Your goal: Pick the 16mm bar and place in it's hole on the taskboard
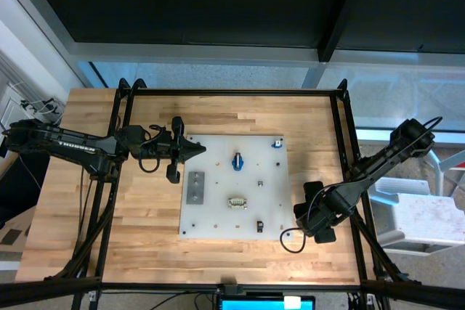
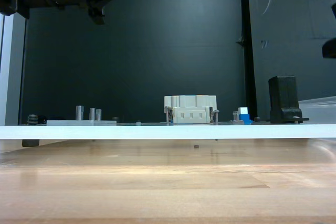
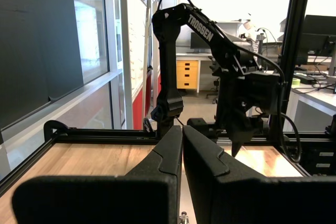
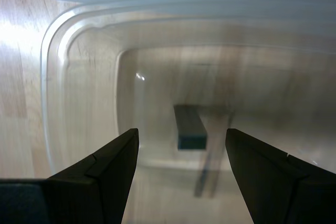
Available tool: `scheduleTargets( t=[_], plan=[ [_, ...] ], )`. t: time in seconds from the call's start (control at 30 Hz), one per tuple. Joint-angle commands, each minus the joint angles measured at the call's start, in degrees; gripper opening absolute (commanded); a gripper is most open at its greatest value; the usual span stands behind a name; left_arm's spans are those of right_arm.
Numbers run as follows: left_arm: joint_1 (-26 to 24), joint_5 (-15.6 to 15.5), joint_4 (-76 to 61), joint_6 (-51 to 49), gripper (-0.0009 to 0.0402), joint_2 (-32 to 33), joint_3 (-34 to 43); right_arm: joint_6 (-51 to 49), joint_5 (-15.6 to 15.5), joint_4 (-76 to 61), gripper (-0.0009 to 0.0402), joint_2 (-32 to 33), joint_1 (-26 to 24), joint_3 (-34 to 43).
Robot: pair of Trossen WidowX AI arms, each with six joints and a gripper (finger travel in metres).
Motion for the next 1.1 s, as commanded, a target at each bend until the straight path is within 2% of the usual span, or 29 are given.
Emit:
scheduleTargets(
  t=[0.03, 0.27, 0.37, 0.73, 1.03, 1.1],
  plan=[
    [0.0, 0.0, 0.0, 0.0, 0.0, 0.0, 0.0, 0.1, 0.0, 2.0, 0.0231, 0.0, 0.0, -1.6],
    [0.0, 0.0, 0.0, 0.0, 0.0, 0.0, 0.0, 0.2, -0.3, 3.7, 0.023, 0.0, 0.0, -3.6],
    [0.0, 0.0, 0.0, 0.0, 0.0, 0.0, 0.0, 1.4, -0.3, 4.7, 0.0214, 0.0, 0.0, -4.0],
    [0.0, 0.0, 0.0, 0.0, 0.0, 0.0, 0.0, 1.5, -0.9, 5.1, 0.0113, 0.0, -0.1, -4.1],
    [0.0, 0.0, 0.0, 0.0, 0.0, 0.0, 0.0, 1.6, -1.4, 5.2, 0.0002, 0.0, -0.2, -4.1],
    [0.0, 0.0, 0.0, 0.0, 0.0, 0.0, 0.0, 1.6, -1.4, 5.4, 0.0002, 0.0, -0.2, -4.1]
  ],
)
